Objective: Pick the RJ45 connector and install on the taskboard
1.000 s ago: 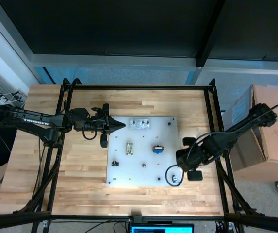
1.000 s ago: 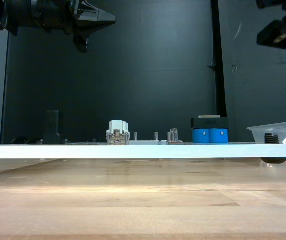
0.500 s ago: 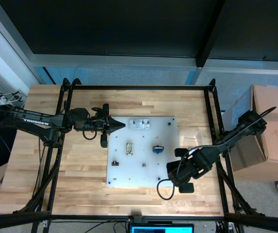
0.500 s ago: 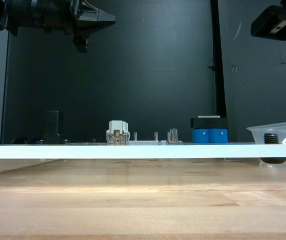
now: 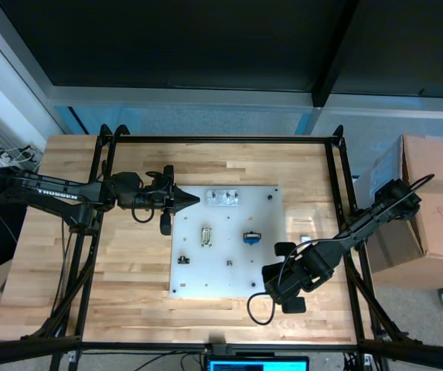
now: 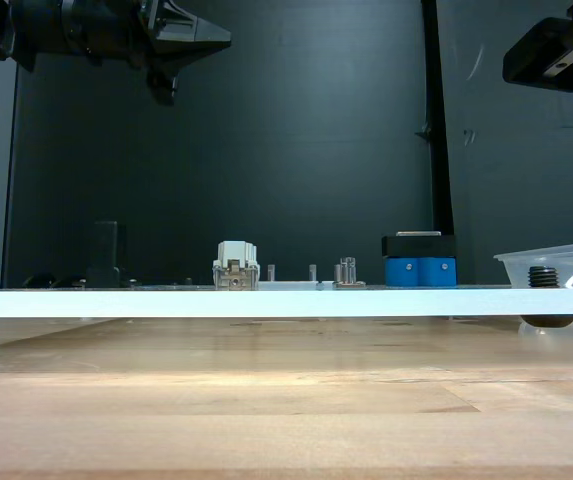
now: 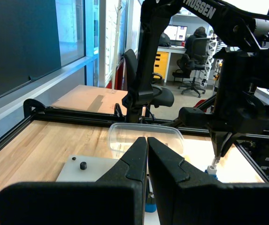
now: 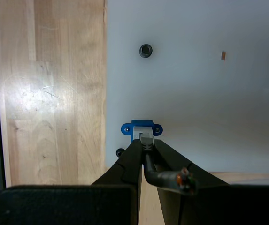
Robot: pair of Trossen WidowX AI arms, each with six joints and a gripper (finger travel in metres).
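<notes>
The RJ45 connector (image 8: 146, 137) is held by the right gripper (image 8: 146, 142). Its fingers (image 8: 127, 161) pinch the plug from both sides, and the short cable (image 8: 162, 177) trails back between them to a cut end with bare coloured wires.

In the right wrist view the plug's long axis runs straight along the fingers, nose first toward the blue socket mount (image 8: 139, 125) on the white task board (image 8: 195, 93). The nose overlaps the mount's opening, so plug and socket look lined up side to side. The left wrist view shows the plug just over the blue mount. Neither view shows whether it hovers, touches the mouth or sits part-way in.

The high view places this gripper over the board's near right corner, with the cable looping out past the board's near edge above the table (image 5: 128, 255).

The left gripper (image 5: 192, 199) hangs at the board's far left corner, well apart from the socket, its fingers (image 7: 129, 164) pressed together on nothing and pointing across the board toward a clear plastic bin (image 7: 143, 136).

The right arm is plainly the nearer one. I judge that what remains is a push along the plug's own axis into the mount, keeping the plug square to the opening so it does not catch on the rim.
</notes>
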